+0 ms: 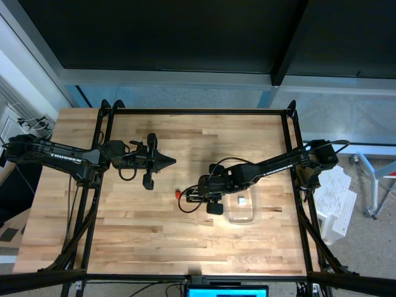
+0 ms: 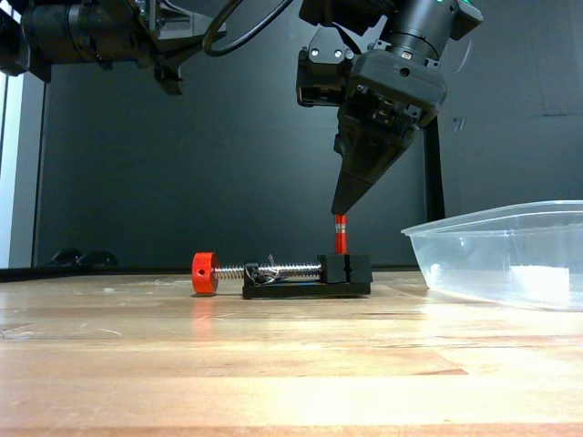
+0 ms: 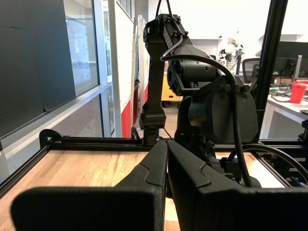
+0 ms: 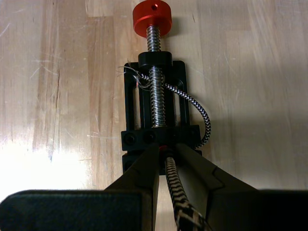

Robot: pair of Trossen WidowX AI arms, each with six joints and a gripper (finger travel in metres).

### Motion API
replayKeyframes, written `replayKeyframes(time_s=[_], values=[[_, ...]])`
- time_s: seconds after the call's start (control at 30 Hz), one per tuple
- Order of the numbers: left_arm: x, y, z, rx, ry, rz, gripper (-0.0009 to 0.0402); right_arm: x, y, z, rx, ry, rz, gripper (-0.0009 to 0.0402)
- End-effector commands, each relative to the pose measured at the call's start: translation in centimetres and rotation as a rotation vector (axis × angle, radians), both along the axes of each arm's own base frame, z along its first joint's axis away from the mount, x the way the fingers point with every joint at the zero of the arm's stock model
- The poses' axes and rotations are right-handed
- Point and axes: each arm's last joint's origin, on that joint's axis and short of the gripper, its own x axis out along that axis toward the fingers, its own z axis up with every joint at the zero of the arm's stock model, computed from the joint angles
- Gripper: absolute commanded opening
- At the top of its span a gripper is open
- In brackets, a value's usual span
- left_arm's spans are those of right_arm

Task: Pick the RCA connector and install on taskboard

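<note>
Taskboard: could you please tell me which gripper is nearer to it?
The right. The right gripper is directly above the taskboard, shut on the RCA connector; the left gripper hovers well apart from it, farther left.

Left pincer [image 1: 171, 162] closed, aloft — right pincer [image 2: 339, 211] pointing down, clamping RCA connector [image 2: 340, 235].

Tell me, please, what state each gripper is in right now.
Left gripper: closed, empty, parked above the table at its left.
Right gripper: closed on the RCA connector, at the taskboard.
</note>
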Motion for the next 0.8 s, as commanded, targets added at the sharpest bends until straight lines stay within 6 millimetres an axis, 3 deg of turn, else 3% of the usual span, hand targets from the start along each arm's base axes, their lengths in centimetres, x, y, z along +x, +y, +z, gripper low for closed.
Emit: replayKeyframes(time_s=[0.03,0.63,0.8], values=[[0.01,0.0,-0.01,0.0,0.0,0.0,0.0,0.16,-0.01,-0.57,-0.001,0.013,0.0,0.0],[0.01,0.0,-0.01,0.0,0.0,0.0,0.0,0.28,-0.15,-0.93,-0.005,0.023,-0.002,0.0001],[0.01,0.0,0.0,0.0,0.0,0.0,0.0,0.23,-0.15,-0.79,-0.004,0.019,-0.002,0.0018]])
